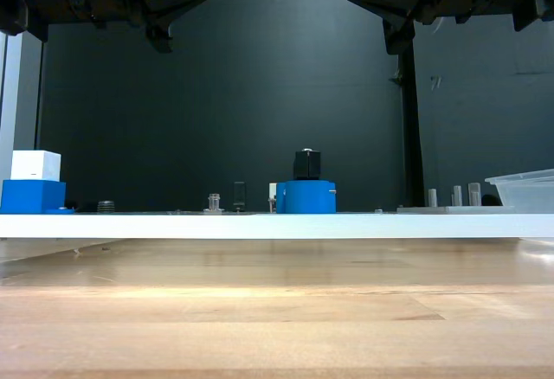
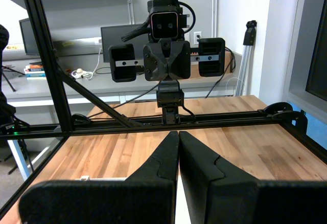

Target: Pick the 16mm cylinder and place it in the taskboard

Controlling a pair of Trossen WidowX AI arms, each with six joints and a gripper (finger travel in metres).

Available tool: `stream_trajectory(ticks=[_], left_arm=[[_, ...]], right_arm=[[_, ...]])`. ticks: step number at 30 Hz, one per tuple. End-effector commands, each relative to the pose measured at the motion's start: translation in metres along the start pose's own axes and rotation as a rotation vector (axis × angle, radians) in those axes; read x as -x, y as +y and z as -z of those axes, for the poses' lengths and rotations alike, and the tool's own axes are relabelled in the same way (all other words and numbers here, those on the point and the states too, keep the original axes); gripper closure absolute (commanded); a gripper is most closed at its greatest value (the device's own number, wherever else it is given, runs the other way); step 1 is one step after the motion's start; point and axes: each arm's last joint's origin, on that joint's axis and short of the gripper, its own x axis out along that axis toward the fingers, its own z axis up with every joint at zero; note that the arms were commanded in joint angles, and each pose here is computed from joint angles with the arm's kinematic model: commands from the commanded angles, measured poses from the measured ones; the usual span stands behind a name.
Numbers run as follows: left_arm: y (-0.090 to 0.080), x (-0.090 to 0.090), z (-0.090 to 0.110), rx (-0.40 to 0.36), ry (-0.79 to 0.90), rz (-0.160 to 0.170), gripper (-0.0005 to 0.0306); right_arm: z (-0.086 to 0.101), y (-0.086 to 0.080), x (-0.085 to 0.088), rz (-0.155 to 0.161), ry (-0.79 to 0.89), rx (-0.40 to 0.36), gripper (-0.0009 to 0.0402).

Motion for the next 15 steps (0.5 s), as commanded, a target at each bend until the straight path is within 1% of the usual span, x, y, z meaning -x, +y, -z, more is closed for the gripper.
stream_trajectory(ticks=[1, 9, 11, 15], left_arm=[[0.0000, -0.0001, 0.0001, 0.000, 0.000, 0.000, 0.0300], [0.0000, -0.0001, 0.0001, 0.000, 0.000, 0.000, 0.0300], [-0.0001, -0.0001, 0.0001, 0.000, 0.001, 0.000, 0.0300], [-0.0001, -0.0001, 0.0001, 0.000, 0.001, 0.000, 0.0300]], right_arm=[[0.0000, 0.0001, 0.0000, 0.000, 0.000, 0.000, 0.0393], [0.0000, 0.0002, 0.0000, -0.002, 0.000, 0.000, 0.0393], [0.0002, 0.0005, 0.0000, -0.013, 0.002, 0.000, 0.0393], [0.0019, 0.0002, 0.0000, -0.007, 0.021, -0.001, 0.0393]])
